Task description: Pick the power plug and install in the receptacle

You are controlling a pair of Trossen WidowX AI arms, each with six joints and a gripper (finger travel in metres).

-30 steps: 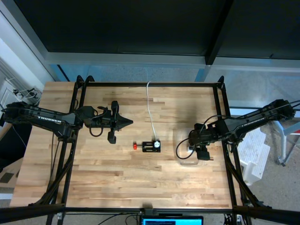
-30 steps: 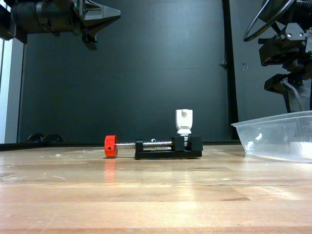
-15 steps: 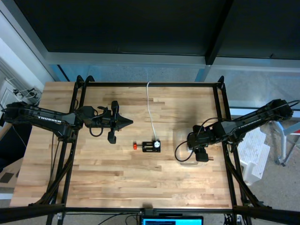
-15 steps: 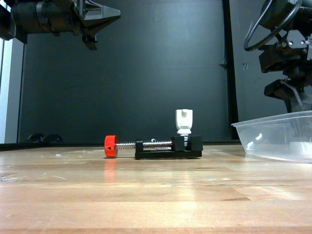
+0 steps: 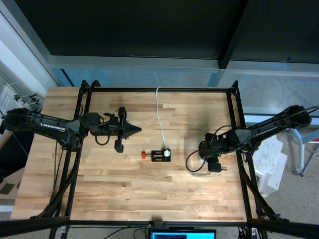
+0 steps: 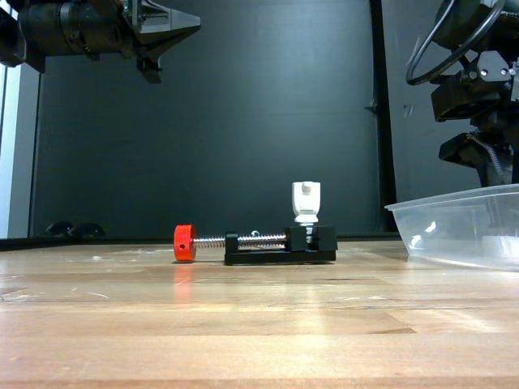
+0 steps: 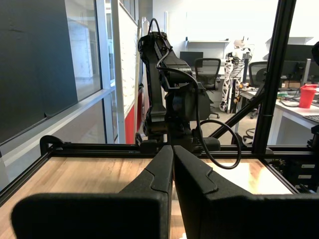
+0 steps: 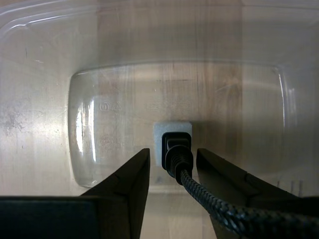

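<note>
Left gripper (image 5: pixel 137 130): fingers together, high above table's (image 5: pixel 124 199) left side.
Right gripper (image 8: pixel 172 152): fingers apart, flanking power plug (image 8: pixel 176 148) inside clear tray (image 8: pixel 50 30).

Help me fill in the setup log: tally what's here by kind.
Grippers: 2 (left gripper shut, high over the table's left; right gripper open, above the tray)
Plug: 1
Square piece: 1
Receptacle: 1
Vise: 1
Tray: 1
Total: 7
</note>
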